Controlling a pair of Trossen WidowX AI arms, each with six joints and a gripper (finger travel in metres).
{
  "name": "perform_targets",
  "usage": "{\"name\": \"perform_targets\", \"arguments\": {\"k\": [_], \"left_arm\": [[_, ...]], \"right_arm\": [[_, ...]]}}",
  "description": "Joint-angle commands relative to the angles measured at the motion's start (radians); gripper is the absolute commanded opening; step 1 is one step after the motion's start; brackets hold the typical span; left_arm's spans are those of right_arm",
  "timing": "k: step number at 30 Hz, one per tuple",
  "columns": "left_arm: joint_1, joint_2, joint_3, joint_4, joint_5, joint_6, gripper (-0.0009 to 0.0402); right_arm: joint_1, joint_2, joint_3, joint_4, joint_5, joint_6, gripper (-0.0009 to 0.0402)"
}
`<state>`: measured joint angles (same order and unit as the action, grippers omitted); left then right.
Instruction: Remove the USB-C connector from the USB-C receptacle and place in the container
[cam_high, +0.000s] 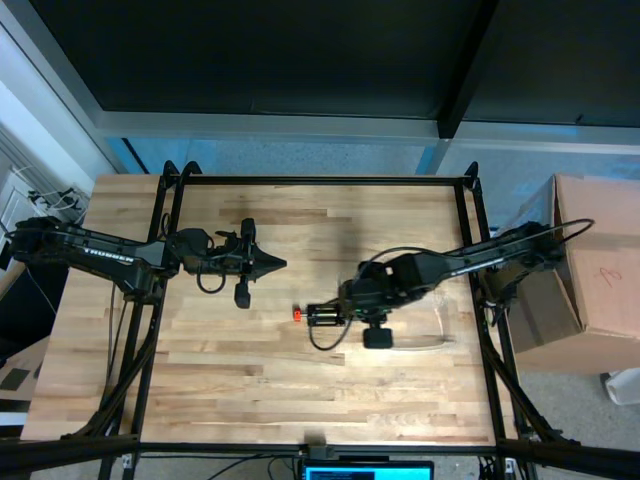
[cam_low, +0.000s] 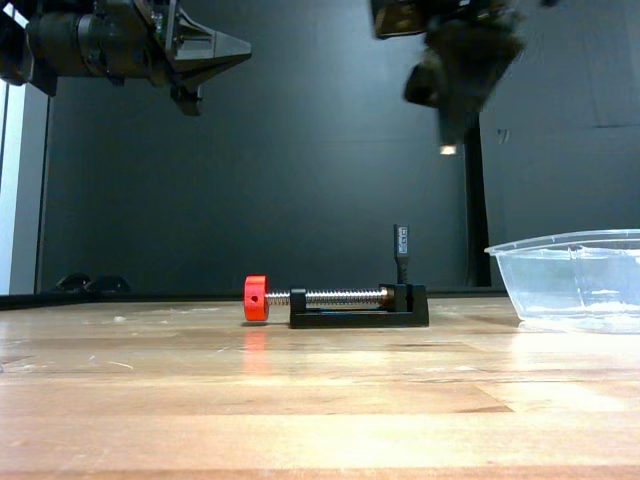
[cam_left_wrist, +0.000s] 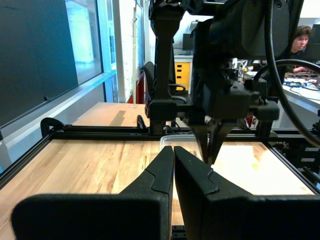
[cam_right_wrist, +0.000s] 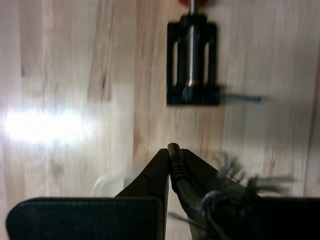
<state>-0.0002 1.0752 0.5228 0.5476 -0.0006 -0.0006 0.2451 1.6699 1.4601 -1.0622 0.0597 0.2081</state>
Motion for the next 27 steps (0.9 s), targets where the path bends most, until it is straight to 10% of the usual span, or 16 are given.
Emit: {"name": "perform_targets", "arguments": {"k": [1, 27], "left_arm": [[0.000, 0.000, 0.000, 0.000, 0.000, 0.000, 0.0000], [0.000, 0.000, 0.000, 0.000, 0.000, 0.000, 0.0000]], "right_arm": [[0.025, -0.063, -0.085, 0.011, 0.000, 0.011, 0.0000], [0.156, -0.320, -0.603, 0.029, -0.018, 0.176, 0.0007]]}}
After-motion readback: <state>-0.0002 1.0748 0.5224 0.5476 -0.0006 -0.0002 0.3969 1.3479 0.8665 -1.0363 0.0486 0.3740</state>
